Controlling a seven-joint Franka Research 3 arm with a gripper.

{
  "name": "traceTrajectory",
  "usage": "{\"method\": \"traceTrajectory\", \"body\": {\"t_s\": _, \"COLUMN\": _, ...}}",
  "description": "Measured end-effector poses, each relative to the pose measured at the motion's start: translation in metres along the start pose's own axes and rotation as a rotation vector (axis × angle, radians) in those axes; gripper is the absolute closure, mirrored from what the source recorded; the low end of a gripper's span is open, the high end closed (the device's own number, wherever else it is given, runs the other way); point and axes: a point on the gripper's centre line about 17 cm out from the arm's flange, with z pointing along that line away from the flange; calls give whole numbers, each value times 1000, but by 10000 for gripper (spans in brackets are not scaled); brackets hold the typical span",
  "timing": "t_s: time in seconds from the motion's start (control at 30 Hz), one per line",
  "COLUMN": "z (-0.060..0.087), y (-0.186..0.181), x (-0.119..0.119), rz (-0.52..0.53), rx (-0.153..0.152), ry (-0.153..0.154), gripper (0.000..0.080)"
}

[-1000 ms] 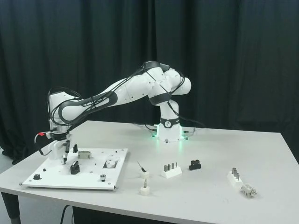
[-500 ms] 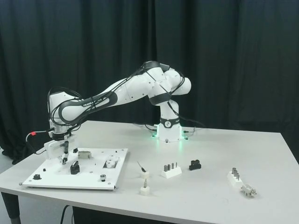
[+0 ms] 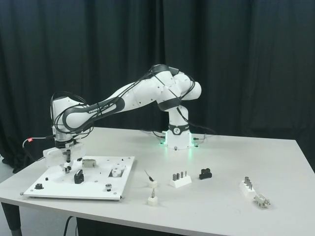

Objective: Insert BNC.

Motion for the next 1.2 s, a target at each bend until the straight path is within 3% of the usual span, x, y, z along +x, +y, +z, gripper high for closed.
{"method": "traceTrajectory", "body": {"t_s": 0.63, "z": -1, "y": 0, "x": 1, "rz": 231, "rx": 1, "ry": 2, "gripper": 682}}
{"method": "traceTrajectory", "body": {"t_s": 1.2, "z": 0, "y": 0, "x": 1, "rz": 305, "rx": 2, "ry": 2, "gripper": 682}}
